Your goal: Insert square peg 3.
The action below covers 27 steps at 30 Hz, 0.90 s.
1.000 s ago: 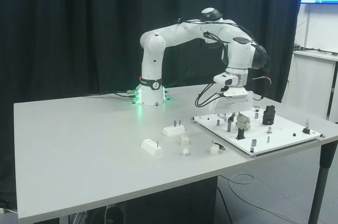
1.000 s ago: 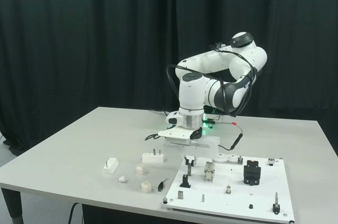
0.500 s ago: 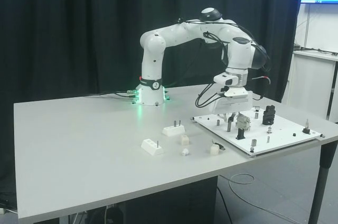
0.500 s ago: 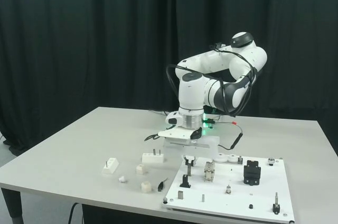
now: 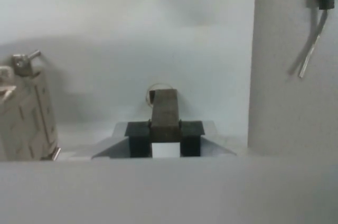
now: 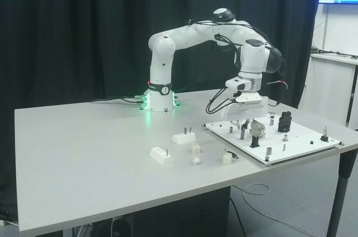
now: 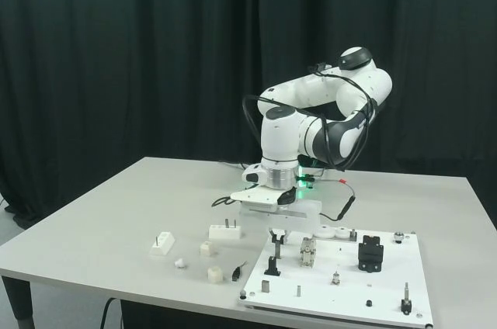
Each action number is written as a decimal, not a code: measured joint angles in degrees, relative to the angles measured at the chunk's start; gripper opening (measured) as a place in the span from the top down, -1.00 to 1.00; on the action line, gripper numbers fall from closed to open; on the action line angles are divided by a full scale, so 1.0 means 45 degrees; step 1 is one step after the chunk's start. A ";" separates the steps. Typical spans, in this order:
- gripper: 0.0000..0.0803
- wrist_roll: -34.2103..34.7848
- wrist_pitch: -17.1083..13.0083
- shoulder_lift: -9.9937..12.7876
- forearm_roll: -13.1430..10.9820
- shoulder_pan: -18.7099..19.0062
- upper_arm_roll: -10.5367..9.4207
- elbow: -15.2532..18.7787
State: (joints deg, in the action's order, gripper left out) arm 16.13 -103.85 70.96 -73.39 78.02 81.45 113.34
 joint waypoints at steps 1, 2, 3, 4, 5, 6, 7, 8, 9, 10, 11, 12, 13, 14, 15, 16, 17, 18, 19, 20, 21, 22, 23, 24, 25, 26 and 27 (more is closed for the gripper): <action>0.73 0.0000 0.0007 -0.0002 -0.0028 -0.0006 0.0000 -0.0003; 0.73 0.0000 0.0013 -0.0003 -0.0055 -0.0013 0.0000 -0.0005; 0.73 0.0000 0.0018 -0.0003 -0.0073 -0.0019 0.0000 -0.0009; 0.73 -0.0001 0.0022 -0.0003 -0.0090 -0.0025 -0.0001 -0.0014; 0.73 -0.0003 0.0027 -0.0003 -0.0105 -0.0031 -0.0001 -0.0018; 0.73 -0.0014 0.0031 -0.0003 -0.0115 -0.0038 -0.0001 -0.0023; 0.73 -0.0026 0.0034 -0.0003 -0.0124 -0.0045 -0.0001 -0.0027; 0.73 -0.0039 0.0036 -0.0003 -0.0133 -0.0051 -0.0001 -0.0030; 0.73 -0.0053 0.0038 -0.0003 -0.0144 -0.0058 -0.0002 -0.0031; 0.73 -0.0069 0.0038 -0.0003 -0.0156 -0.0066 -0.0004 -0.0033; 0.73 -0.0087 0.0038 -0.0003 -0.0171 -0.0073 -0.0005 -0.0033; 0.73 -0.0106 0.0038 -0.0003 -0.0185 -0.0081 -0.0006 -0.0033; 0.73 -0.0132 0.0038 -0.0004 -0.0199 -0.0091 -0.0007 -0.0033; 0.73 -0.0162 0.0038 -0.0004 -0.0216 -0.0101 -0.0008 -0.0034; 0.73 -0.0193 0.0038 -0.0004 -0.0233 -0.0110 -0.0009 -0.0034; 0.73 -0.0231 0.0038 -0.0004 -0.0254 -0.0122 -0.0010 -0.0034; 0.73 -0.0275 0.0038 -0.0004 -0.0273 -0.0134 -0.0010 -0.0034; 0.73 -0.0312 0.0038 -0.0004 -0.0285 -0.0149 -0.0011 -0.0034; 0.73 -0.0342 0.0038 -0.0004 -0.0296 -0.0164 -0.0011 -0.0035; 0.73 -0.0366 0.0038 -0.0004 -0.0314 -0.0179 -0.0011 -0.0036; 0.73 -0.0389 0.0038 -0.0004 -0.0338 -0.0193 -0.0013 -0.0038; 0.73 -0.0408 0.0038 -0.0004 -0.0358 -0.0207 -0.0014 -0.0040; 0.73 -0.0422 0.0038 -0.0005 -0.0374 -0.0220 -0.0015 -0.0043; 0.73 -0.0432 0.0039 -0.0005 -0.0389 -0.0232 -0.0016 -0.0046; 0.73 -0.0438 0.0039 -0.0005 -0.0405 -0.0242 -0.0017 -0.0047; 0.73 -0.0442 0.0039 -0.0005 -0.0424 -0.0252 -0.0018 -0.0048; 0.73 -0.0443 0.0039 -0.0005 -0.0440 -0.0259 -0.0019 -0.0049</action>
State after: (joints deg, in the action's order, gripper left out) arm 14.13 -103.68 70.93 -75.37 76.85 81.37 113.12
